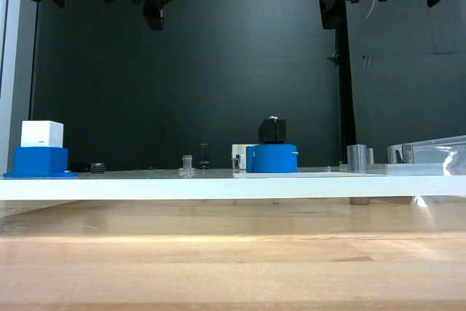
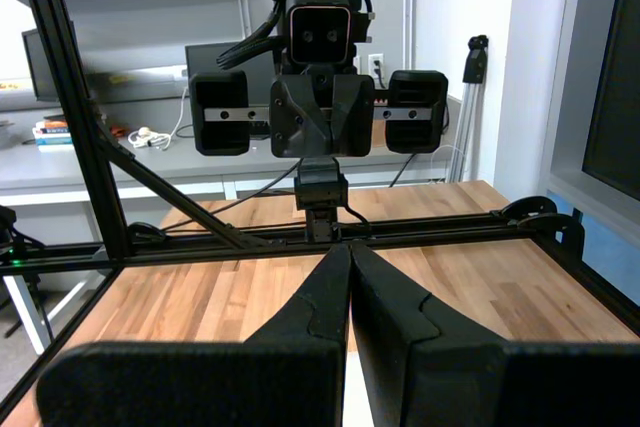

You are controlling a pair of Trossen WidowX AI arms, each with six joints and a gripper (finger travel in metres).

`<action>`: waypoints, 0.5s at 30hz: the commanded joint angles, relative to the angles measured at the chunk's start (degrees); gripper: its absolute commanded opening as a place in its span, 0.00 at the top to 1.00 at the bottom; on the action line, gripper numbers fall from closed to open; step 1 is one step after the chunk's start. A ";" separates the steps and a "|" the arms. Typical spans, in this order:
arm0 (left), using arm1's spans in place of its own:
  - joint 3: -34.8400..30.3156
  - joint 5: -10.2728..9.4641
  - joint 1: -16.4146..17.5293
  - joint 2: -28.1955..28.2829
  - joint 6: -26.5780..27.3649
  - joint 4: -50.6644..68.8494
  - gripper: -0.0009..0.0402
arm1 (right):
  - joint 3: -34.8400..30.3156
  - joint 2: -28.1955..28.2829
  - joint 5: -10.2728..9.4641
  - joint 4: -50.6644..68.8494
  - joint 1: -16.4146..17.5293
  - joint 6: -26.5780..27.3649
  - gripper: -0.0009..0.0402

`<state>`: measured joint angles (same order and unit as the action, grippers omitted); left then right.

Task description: Pick the 16mm cylinder and install on the taskboard

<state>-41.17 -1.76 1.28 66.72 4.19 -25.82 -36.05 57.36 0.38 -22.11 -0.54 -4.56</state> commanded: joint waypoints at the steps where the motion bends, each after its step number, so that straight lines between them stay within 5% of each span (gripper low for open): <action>1: -0.02 0.00 0.00 0.02 0.00 -0.02 0.98 | -0.02 0.11 0.00 0.04 0.02 0.13 0.98; 15: -0.02 0.02 0.00 0.02 0.00 -0.02 0.98 | -0.02 0.11 -0.04 0.00 0.02 0.59 0.98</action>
<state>-41.17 -1.76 1.28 66.74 4.21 -25.82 -36.05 57.43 0.38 -22.06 -0.54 -4.34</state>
